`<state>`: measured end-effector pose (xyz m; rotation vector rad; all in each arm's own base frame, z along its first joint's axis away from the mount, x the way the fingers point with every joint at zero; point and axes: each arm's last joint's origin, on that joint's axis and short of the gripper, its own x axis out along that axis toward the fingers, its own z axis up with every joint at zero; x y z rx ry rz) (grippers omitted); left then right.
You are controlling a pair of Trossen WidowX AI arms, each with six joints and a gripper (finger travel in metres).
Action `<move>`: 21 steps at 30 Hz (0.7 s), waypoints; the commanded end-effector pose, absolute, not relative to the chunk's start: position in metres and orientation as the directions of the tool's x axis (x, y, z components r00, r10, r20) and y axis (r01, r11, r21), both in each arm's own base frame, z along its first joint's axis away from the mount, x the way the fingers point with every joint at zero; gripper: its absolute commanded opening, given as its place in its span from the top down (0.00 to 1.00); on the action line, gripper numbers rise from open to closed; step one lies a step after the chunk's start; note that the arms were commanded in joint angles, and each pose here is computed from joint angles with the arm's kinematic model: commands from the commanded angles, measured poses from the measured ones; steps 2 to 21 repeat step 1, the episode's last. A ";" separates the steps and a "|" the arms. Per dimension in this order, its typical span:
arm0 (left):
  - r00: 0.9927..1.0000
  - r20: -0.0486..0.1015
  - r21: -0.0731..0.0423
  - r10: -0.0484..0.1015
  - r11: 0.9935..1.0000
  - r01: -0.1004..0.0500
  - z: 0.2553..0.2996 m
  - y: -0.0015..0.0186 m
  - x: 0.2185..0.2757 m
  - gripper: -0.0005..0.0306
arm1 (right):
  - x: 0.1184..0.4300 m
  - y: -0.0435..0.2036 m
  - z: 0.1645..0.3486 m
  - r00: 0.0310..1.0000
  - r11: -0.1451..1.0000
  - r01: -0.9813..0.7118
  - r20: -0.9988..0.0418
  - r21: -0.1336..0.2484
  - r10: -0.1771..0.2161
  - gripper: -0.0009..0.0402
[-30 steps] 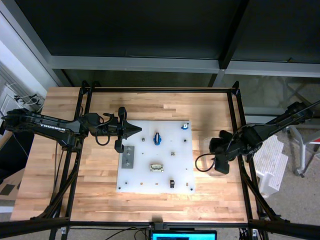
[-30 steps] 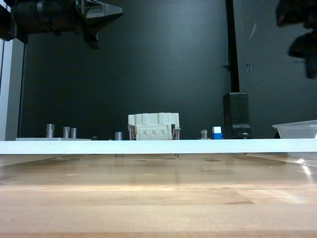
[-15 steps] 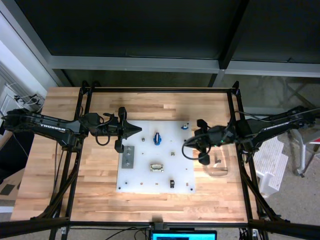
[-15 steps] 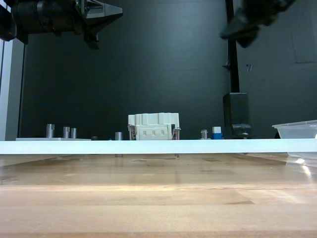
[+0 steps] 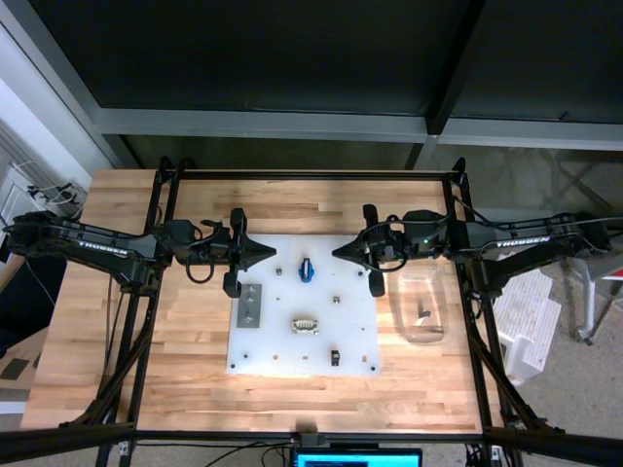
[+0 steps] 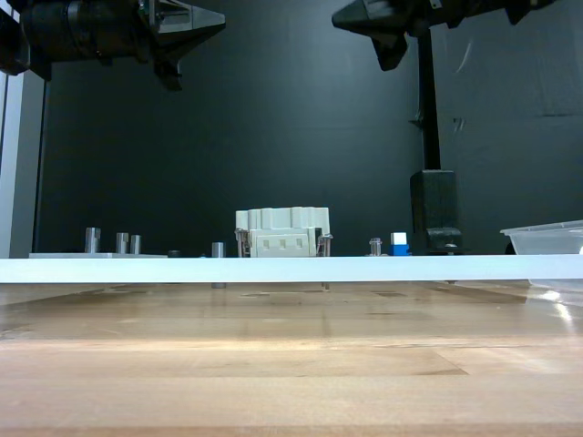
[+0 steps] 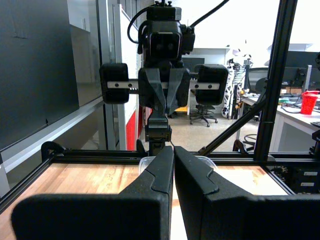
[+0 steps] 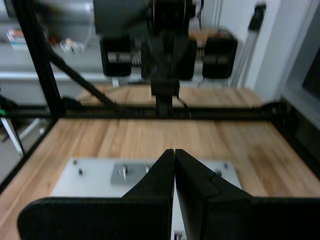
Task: Remove the 16mm bar from the taskboard and place in the container
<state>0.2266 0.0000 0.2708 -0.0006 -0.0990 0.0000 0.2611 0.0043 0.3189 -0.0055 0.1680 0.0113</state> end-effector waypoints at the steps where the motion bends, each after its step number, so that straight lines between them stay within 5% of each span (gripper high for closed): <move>1: 0.995 0.099 -0.001 0.000 1.000 0.000 0.2707 0.0000 0.2267 0.98 | 0.261 0.002 0.317 0.995 1.000 -0.012 -0.101 -0.008 0.011 0.98; 21: 0.995 0.099 -0.001 0.000 1.000 0.000 0.2707 0.0000 0.2267 0.98 | 0.261 0.002 0.317 0.995 1.000 -0.012 -0.101 -0.008 0.011 0.98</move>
